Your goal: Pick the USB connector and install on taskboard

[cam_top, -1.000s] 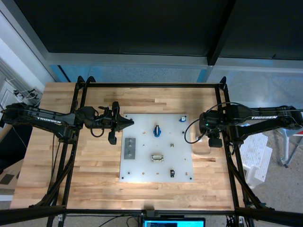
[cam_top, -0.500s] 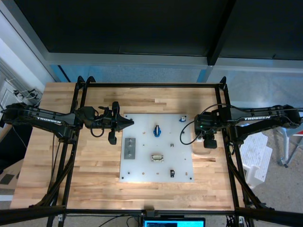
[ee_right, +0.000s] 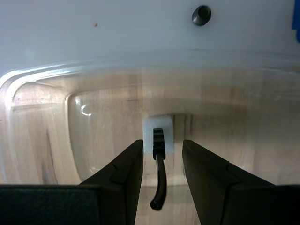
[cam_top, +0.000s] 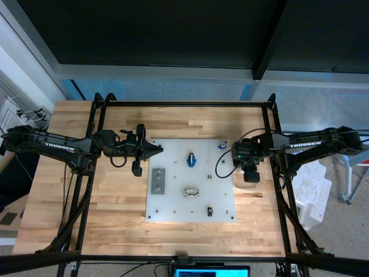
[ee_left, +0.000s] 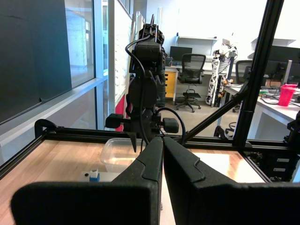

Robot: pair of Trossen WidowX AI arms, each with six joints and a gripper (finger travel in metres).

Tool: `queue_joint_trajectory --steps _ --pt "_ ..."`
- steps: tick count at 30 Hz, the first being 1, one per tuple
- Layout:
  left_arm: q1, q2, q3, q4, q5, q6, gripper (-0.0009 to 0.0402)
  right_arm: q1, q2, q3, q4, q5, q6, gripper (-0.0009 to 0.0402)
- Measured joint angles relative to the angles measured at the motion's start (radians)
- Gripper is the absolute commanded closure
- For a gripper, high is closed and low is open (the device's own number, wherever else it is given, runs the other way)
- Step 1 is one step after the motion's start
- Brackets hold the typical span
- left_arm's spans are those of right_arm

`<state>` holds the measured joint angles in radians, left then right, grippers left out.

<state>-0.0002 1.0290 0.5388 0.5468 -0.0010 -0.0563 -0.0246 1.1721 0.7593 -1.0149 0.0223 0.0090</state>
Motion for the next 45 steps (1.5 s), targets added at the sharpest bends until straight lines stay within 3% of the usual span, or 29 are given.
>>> queue_joint_trajectory --steps 18,32,45 --pt "0.000 0.000 0.000 0.000 0.000 0.000 0.0393 0.006 0.034 -0.007 0.003 0.000 0.001 0.0282" --pt "0.000 0.000 0.000 0.000 0.000 0.000 0.0393 0.007 0.034 -0.007 0.001 0.003 0.004 0.0396" --pt "0.000 0.000 0.000 0.000 0.000 0.000 0.0393 0.008 0.034 0.002 -0.021 0.003 0.005 0.0393"
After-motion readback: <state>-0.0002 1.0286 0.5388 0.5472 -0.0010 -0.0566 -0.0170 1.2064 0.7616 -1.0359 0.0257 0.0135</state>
